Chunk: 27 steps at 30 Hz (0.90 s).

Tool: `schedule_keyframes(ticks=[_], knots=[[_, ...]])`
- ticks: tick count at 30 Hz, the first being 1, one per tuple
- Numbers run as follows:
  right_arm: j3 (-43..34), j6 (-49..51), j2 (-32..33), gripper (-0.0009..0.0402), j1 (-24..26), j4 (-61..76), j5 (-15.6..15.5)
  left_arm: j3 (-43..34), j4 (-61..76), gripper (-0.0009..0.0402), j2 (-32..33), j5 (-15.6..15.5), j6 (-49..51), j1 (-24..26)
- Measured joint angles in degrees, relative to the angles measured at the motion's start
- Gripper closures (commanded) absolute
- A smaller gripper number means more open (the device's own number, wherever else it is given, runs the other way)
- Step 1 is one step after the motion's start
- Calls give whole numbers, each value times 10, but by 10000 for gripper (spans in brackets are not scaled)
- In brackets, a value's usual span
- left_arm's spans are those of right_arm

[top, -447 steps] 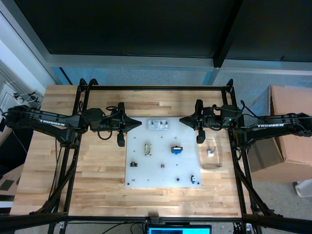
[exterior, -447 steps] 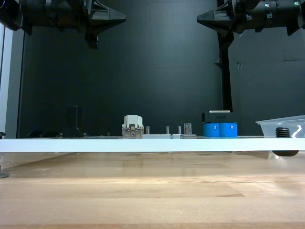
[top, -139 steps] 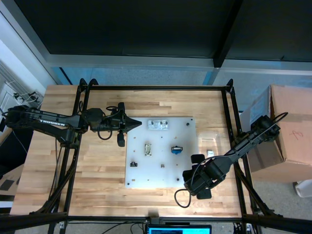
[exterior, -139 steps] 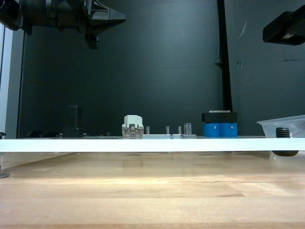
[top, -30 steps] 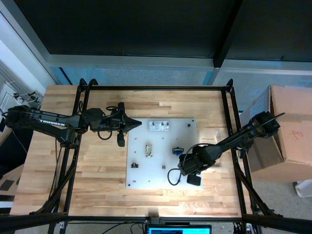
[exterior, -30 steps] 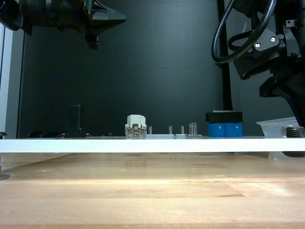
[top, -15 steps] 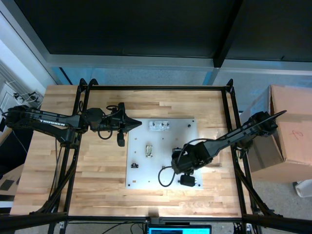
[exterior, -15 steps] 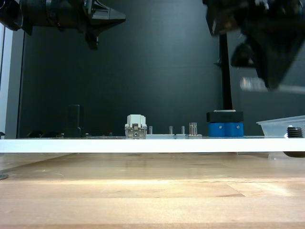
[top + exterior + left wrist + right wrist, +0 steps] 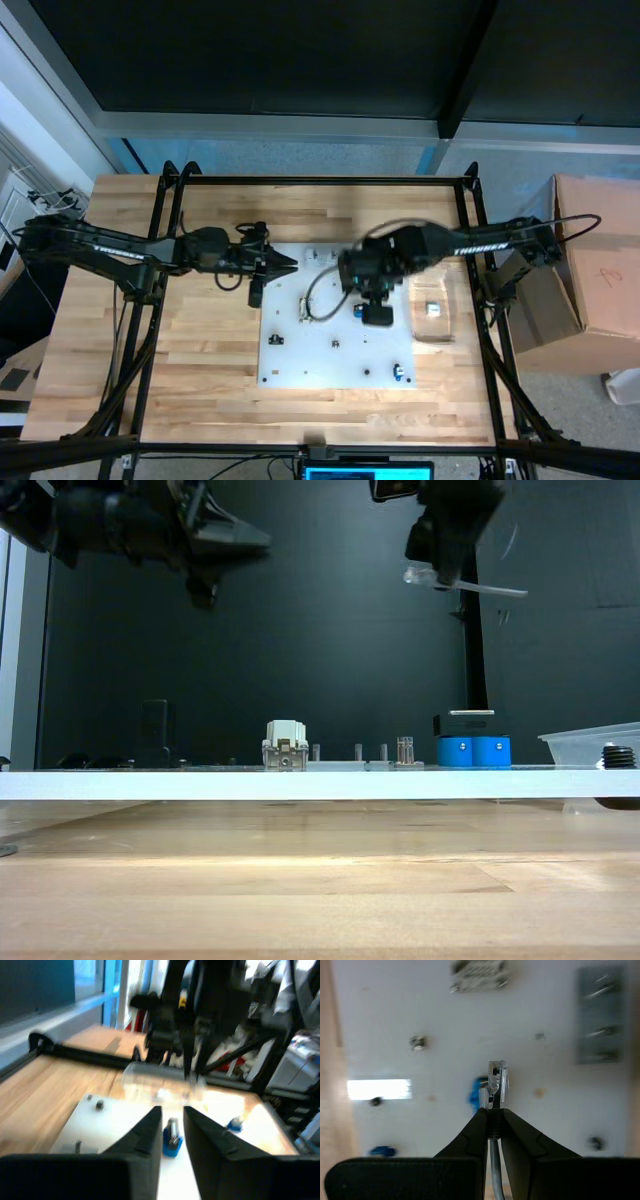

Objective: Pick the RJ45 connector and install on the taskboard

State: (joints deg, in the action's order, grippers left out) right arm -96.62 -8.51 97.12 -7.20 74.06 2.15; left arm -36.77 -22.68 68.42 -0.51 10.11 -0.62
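Even overhead light brightens the wooden surface (image 9: 200,370) and bleaches the white taskboard (image 9: 300,355) in the high view, where the right end effector (image 9: 493,1111) smears with motion. The low view shows silhouettes against black. The left wrist view is soft throughout, the left end effector (image 9: 172,1110) dark against a washed-out background. The clear RJ45 connector (image 9: 497,1080) reads crisp beside a strip of glare.

From above and from table level, two cameras share the flat white task board (image 9: 290,365). Wrist cameras behind left gripper (image 9: 172,1111) and right gripper (image 9: 494,1110) see it closer.
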Motion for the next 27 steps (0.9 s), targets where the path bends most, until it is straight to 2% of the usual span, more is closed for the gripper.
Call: schedule_keyframes(ticks=[6, 12, 19, 27], knots=[[-28, 99, 0, 393, 57, 7, -2, -49, -4, 235, 61, -46, 1, 0], [-48, 155, 0, 393, 84, 9, -2, -118, -2, 202, 125, -51, 1, 0], [-63, 164, 0, 393, 89, -3, -2, -175, 5, 203, 189, -51, -3, -1], [-65, 164, 0, 393, 89, -14, -2, -202, 2, 228, 202, -53, -42, -1]])
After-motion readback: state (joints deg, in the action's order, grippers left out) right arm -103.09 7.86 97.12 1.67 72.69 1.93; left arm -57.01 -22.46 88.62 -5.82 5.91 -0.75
